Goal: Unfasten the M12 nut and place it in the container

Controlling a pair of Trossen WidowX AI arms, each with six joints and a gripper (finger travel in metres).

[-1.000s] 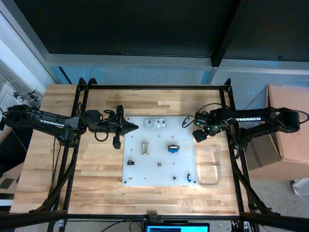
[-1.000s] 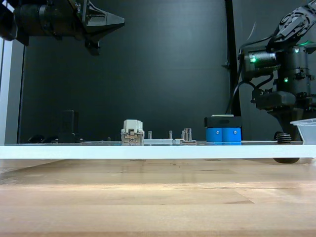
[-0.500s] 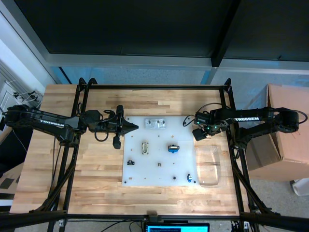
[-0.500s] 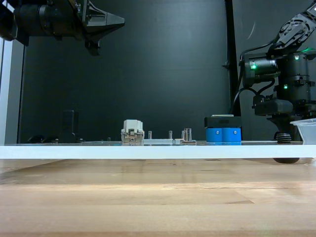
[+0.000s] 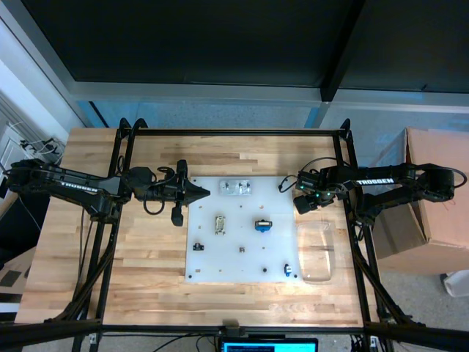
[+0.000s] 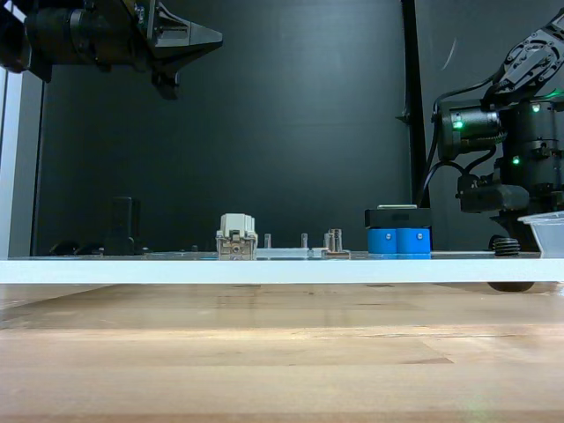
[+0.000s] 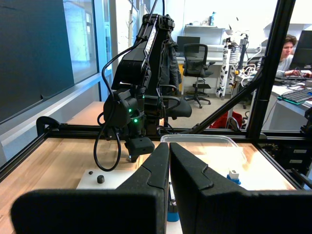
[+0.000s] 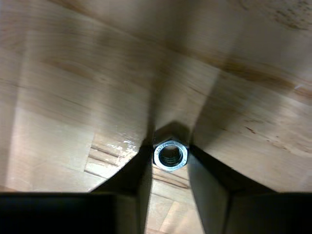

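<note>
The black left gripper [image 5: 205,193] hangs high over the far left part of the flat white plastic board [image 5: 234,246], its fingers [image 7: 151,168] pressed together on nothing. White lettering along each black arm reads TROSSEN; I can read no other writing. Near the board's near right edge, the short black ribbed stud [image 6: 504,248] shows its ribs bare.

Further right, the black right gripper [image 5: 300,206] hovers over the pale wooden table [image 5: 146,257], just off the board's far right corner. It is clamped on the small silver hexagonal nut [image 8: 170,155]. The nut is pinched flat between the fingers with its hole facing the wrist camera, clear of its stud. The clear plastic container [image 5: 318,253] lies on the near side of the gripper, beside the board's right edge and apart from it.

The step in hand looks like the carry. It is best to keep the grip firm, bring the nut over the container's middle, and go low before releasing. A nut dropped from height could bounce or roll out.
</note>
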